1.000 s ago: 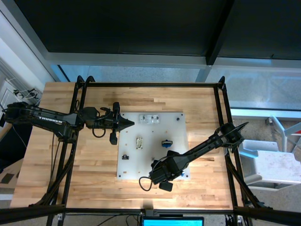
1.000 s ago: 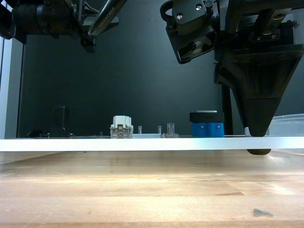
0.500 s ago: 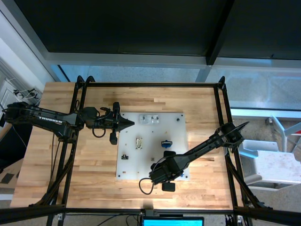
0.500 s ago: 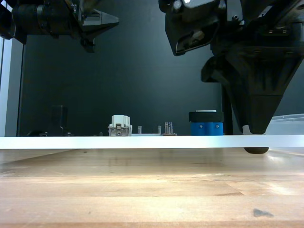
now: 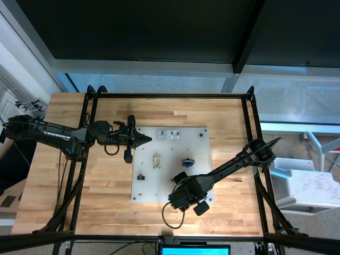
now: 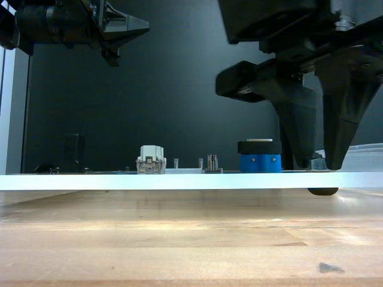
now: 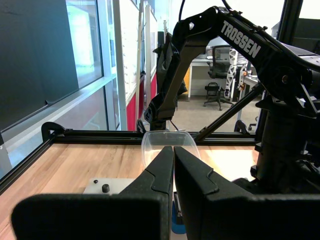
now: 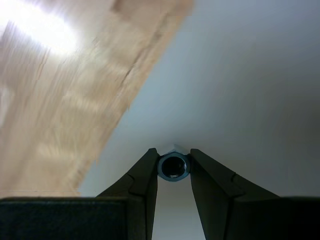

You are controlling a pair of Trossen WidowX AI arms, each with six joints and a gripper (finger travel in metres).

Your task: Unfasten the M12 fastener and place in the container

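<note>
Your right gripper (image 6: 322, 162) is down at the near right edge of the white board (image 5: 144, 159), pointing at the board's surface. In the right wrist view its fingers (image 8: 145, 175) are drawn in narrow, one on each side of the M12 nut (image 8: 173, 166), and they touch it. The nut is small, silver and ring-shaped, and you are looking straight through its dark bore. White board lies behind it, with the wooden counter (image 5: 106, 202) beyond the board's edge. You cannot tell from these views whether the nut is on its stud, because the fingers and the nut cover that spot.

In the low view the fingertips reach right down to board level. The blue connector block (image 6: 261, 161) is just beside them, and a grey-white connector (image 6: 152, 161) stands further along the board. The clear container (image 6: 366, 156) shows past the gripper at the board's right side, apart from the nut.

Your left gripper (image 5: 149, 139) hangs above the far left edge of the board, lying level and pointing inward. Its fingers (image 7: 160, 170) are pressed together with nothing between them.
</note>
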